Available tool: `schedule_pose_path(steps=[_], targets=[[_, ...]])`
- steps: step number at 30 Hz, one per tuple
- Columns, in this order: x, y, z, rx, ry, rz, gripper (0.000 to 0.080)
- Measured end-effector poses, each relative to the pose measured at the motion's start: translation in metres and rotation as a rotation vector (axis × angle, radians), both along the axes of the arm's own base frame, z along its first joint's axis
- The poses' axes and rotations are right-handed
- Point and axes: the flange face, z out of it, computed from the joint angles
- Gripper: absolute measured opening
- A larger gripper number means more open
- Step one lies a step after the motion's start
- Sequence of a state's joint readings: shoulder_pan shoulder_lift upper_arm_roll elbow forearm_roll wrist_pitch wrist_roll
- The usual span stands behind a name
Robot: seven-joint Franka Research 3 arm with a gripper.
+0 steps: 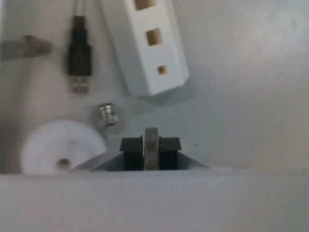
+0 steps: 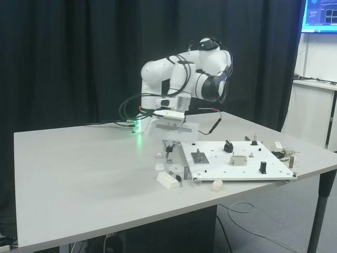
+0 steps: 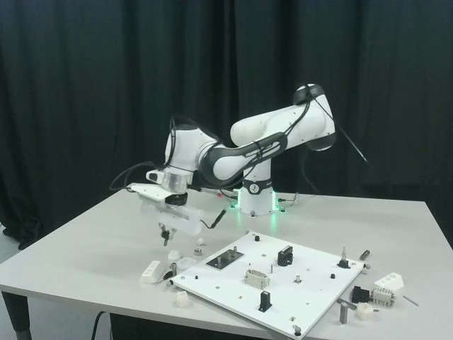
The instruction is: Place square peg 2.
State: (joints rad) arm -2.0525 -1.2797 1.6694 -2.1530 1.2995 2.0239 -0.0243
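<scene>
No text, label, brand, number or sign can be read in any view.

USB plug (image 1: pixel 79 54) beside white disc (image 1: pixel 60 147)

I stand in a robotics lab: my base is bolted to a grey table (image 2: pixel 79 174) before black curtains (image 3: pixel 106 85). A white board (image 3: pixel 283 287) of test fixtures lies on the table, and a screen (image 2: pixel 320 16) glows in a corner.
</scene>
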Motion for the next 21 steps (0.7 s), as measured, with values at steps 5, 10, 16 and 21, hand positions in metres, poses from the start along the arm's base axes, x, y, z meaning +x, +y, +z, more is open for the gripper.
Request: schedule_pose_path(steps=[5, 10, 16, 21], targets=[[-0.004, -0.016, -0.012, 0.014, -0.005, 0.007, 0.0065], [-0.008, -0.027, -0.024, 0.024, -0.01, 0.011, 0.0065], [-0.015, -0.033, -0.037, 0.026, -0.022, 0.005, 0.0065], [-0.019, -0.034, -0.045, 0.032, -0.03, 0.006, 0.0065]])
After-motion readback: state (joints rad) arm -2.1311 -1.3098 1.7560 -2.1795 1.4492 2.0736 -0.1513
